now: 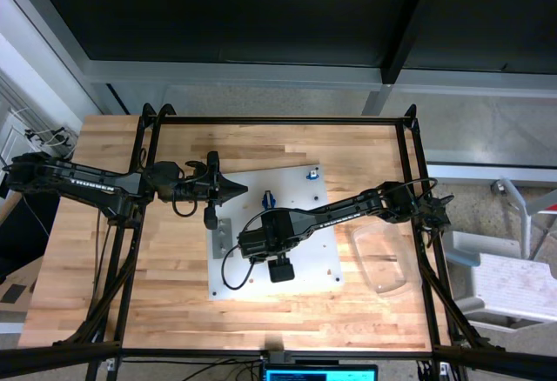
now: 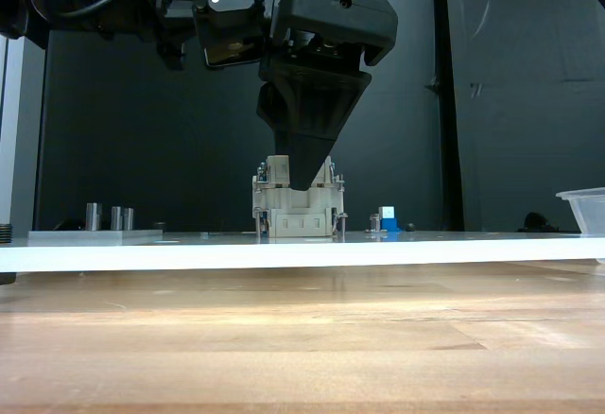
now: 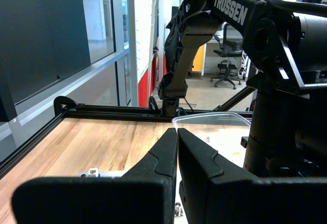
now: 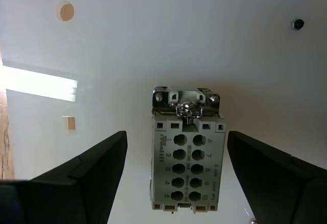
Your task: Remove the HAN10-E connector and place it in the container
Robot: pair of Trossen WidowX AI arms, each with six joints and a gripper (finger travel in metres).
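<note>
The HAN10-E connector (image 4: pixel 187 155), a beige block with two rows of numbered pin holes and a metal tab at its end, stands upright on the white board (image 1: pixel 309 255). My right gripper (image 4: pixel 176 183) hangs open directly over it, one finger on each side and neither touching. From table height the right gripper (image 2: pixel 307 180) tapers down in front of the connector (image 2: pixel 296 214). The clear container (image 1: pixel 380 262) lies on the wood, right of the board. My left gripper (image 3: pixel 177 157) is shut on nothing, held above the board's left edge (image 1: pixel 224 191).
A small blue part (image 1: pixel 269 198) sits on the board just behind the right arm. A grey plate with short pegs (image 1: pixel 220 237) lies along the board's left side. Black frame rails (image 1: pixel 278 121) border the table.
</note>
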